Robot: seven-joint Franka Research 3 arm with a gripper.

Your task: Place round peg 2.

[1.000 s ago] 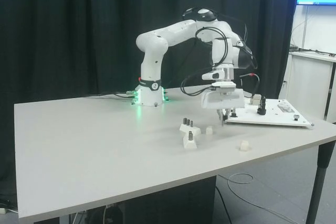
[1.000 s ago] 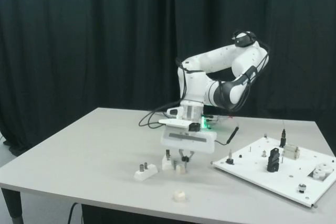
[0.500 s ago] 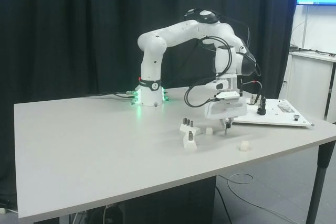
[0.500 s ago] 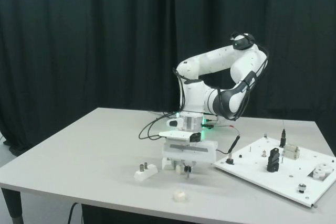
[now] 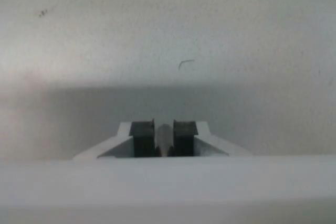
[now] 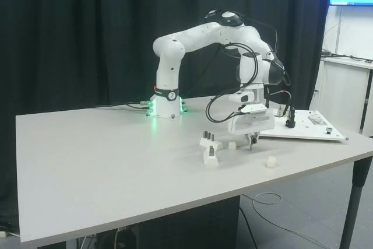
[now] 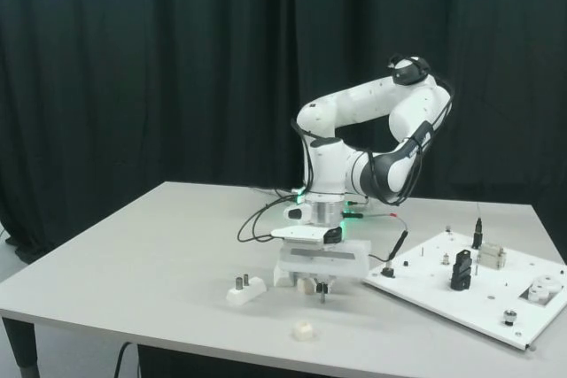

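Observation:
My gripper point(image 6: 250, 145) hangs low over the grey table point(image 6: 116, 150), just beside a small white block point(image 6: 232, 144). In the wrist view the two black fingers point(image 5: 142, 137) are shut on a thin grey round peg point(image 5: 164, 139), which points down at bare table. From the second room view the gripper point(image 7: 321, 293) sits right of a white peg holder point(image 7: 244, 289) with upright pegs. The white assembly board point(image 6: 303, 127) lies further along the table, apart from the gripper.
Two white peg holders point(image 6: 210, 140) point(image 6: 211, 157) stand close to the gripper. A loose white cube point(image 6: 270, 162) point(image 7: 304, 330) lies near the table's front edge. The board point(image 7: 469, 288) carries black and grey fixtures. Cables hang from the wrist.
The arm has carried the gripper down and away from the board, toward the table's front, ending low beside the small white block. The fingers stay shut on the peg.

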